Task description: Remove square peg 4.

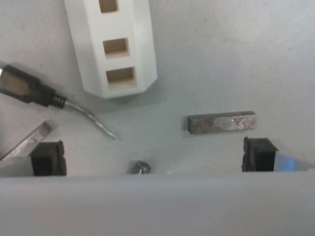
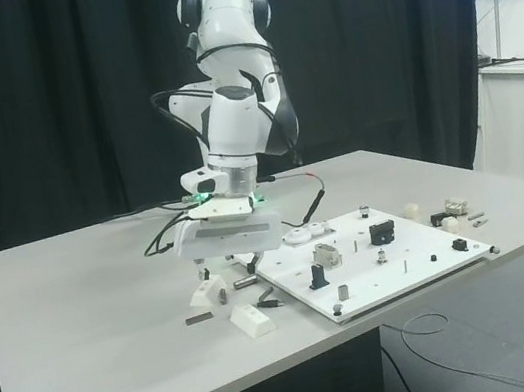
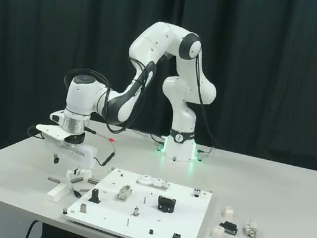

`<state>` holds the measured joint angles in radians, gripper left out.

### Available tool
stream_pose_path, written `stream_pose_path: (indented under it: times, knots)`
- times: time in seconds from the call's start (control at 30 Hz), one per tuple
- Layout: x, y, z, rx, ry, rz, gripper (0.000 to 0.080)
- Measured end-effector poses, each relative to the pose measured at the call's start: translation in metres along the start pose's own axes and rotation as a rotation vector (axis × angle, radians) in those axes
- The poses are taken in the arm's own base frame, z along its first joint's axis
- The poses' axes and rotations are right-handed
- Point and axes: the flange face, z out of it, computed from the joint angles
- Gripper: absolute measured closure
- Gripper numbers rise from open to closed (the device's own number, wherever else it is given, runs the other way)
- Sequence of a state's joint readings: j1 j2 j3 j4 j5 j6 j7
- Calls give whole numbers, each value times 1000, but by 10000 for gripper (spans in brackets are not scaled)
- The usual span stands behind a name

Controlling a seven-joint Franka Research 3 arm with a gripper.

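Tabletop: grey; the room views show all of it, the wrist view only a bare patch under the hand.
Arm: white, reaching from its base down to the tabletop's near corner beside the board; seen whole only in the room views.
Board: white, flat on the tabletop, carrying small black and grey fixtures; outside the wrist view.
Hand: fingers spread wide, holding nothing, hovering low above the tabletop; the black fingertips stand well apart in the wrist view, and the room views show the hand's body only.
Peg block: white, lying on the tabletop; the wrist view shows three square holes in a row, all vacant.
Square peg: grey metal bar with a dull, mottled face, lying flat on the tabletop, out of the block and apart from it, nearer one fingertip, touching neither.
Cable: black plug with a thin grey lead, beside the block.
Screw: small, between the fingertips.
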<state>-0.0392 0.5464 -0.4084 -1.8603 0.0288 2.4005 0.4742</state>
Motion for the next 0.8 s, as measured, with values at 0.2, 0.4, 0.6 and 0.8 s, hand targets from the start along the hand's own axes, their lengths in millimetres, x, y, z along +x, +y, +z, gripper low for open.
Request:
stream_pose_path:
  times: [0.2, 0.4, 0.6, 0.8]
  knots:
    - [1, -1, -1, 0, -2, 0, 3]
    - [1, -1, -3, -1, -3, 0, 3]
    - [2, -2, -3, 0, -3, -1, 3]
    - [2, -2, -4, 0, -3, -2, 3]
